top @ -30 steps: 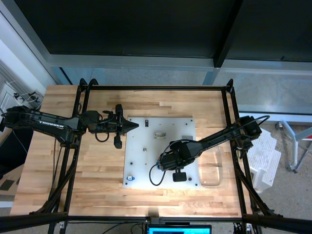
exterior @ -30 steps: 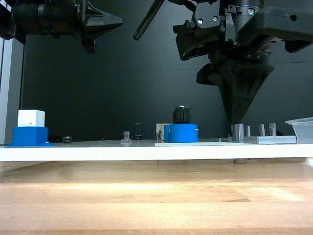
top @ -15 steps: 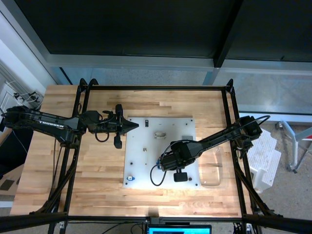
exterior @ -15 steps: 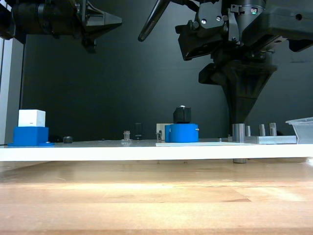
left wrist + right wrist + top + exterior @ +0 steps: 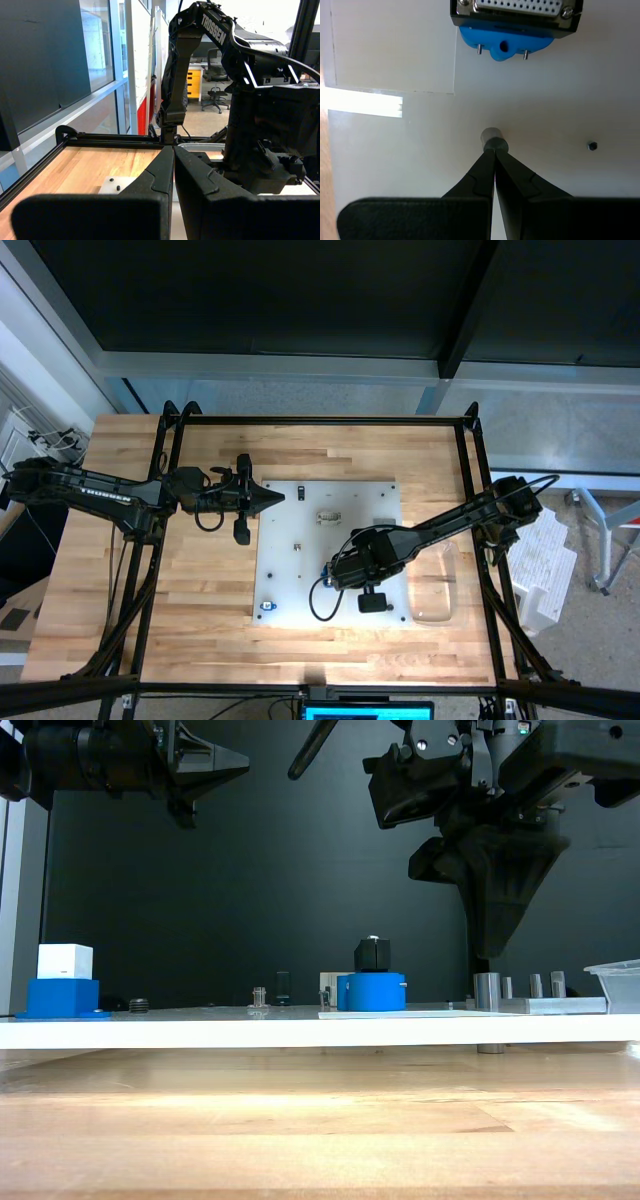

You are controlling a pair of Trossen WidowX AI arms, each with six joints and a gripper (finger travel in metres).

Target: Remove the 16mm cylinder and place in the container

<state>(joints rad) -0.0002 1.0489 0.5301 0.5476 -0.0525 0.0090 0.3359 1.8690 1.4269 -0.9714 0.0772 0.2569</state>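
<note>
**Item: right pincer** [image 5: 484, 956]
- Place: over the near half of the task board [image 5: 300, 540], roughly midway between its left and right edges.
- State: fingers pressed together, nothing between them.
- Change: it has risen a little. A second ago its tip was down at the peg's top; now the low view shows a clear gap between the two.

**Item: 16mm cylinder** [image 5: 487, 991]
- Place: upright in its hole in the board, with its lower end showing beneath.
- Change: none; it has not come up with the pincer. The right wrist view shows the peg just past the closed fingertips, not between them.

**Item: container** [image 5: 436, 585]
- Place: on the counter [image 5: 200, 570], just beside the board's right edge, toward its near corner.
- Contents: no peg seen in it.

**Item: left pincer** [image 5: 277, 498]
- Place: raised above the board's left edge, toward the far corner.
- State: fingers together, holding nothing, unchanged.

**Assessment**
- The lift has gained height but not the part, so removal is not yet done.
- The pincer probably needs to spread, descend astride the peg and close on its sides before the next pull.
- The smooth metal may slip if the peg is gripped only near its top.
</note>
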